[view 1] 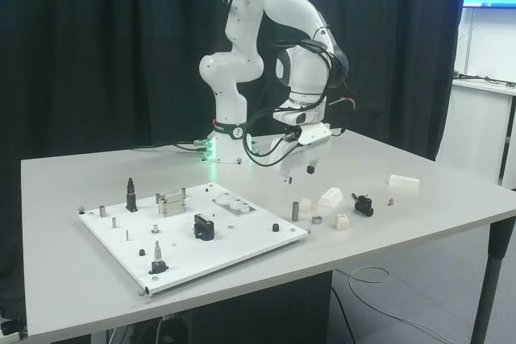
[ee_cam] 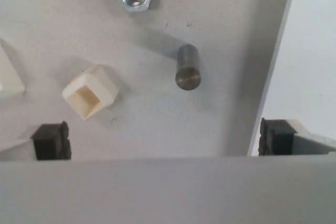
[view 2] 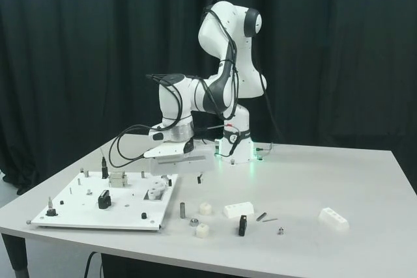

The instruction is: Remove small gear.

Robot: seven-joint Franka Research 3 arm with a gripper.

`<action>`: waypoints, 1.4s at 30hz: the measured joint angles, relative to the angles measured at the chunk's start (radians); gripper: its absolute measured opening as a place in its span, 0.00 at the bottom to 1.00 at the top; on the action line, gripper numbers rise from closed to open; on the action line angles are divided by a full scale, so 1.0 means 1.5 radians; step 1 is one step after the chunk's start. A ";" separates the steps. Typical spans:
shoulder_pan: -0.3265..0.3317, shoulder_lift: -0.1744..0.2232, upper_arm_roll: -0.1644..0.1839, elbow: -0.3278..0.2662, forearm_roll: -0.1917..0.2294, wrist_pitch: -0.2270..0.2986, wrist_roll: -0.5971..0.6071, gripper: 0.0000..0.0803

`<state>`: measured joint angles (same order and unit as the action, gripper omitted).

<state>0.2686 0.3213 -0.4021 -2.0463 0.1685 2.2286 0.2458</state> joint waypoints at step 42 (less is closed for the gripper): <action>-0.008 0.002 -0.059 0.008 -0.056 0.014 0.004 1.00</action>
<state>0.2560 0.3250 -0.4905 -2.0337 0.0842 2.2497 0.2518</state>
